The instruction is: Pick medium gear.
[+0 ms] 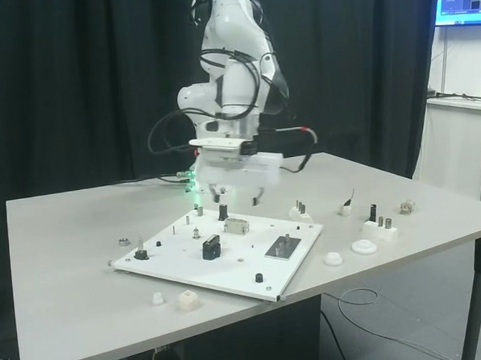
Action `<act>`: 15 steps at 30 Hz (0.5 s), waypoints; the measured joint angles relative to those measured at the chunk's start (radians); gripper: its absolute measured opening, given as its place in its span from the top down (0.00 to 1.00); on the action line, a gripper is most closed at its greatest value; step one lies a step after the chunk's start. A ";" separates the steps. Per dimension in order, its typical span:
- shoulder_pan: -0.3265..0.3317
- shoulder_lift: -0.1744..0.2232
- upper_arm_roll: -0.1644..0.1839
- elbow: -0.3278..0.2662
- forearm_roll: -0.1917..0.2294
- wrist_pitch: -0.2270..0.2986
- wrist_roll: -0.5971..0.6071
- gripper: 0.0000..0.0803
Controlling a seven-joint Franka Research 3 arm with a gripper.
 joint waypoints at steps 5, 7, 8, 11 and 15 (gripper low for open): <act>0.001 0.002 0.042 0.013 0.002 0.024 -0.135 0.00; 0.001 0.005 0.058 0.019 0.002 0.032 -0.164 0.00; 0.001 0.009 0.069 0.024 0.002 0.037 -0.181 0.00; 0.001 0.021 0.094 0.038 0.002 0.051 -0.222 0.00; 0.001 0.046 0.123 0.067 0.005 0.061 -0.270 0.00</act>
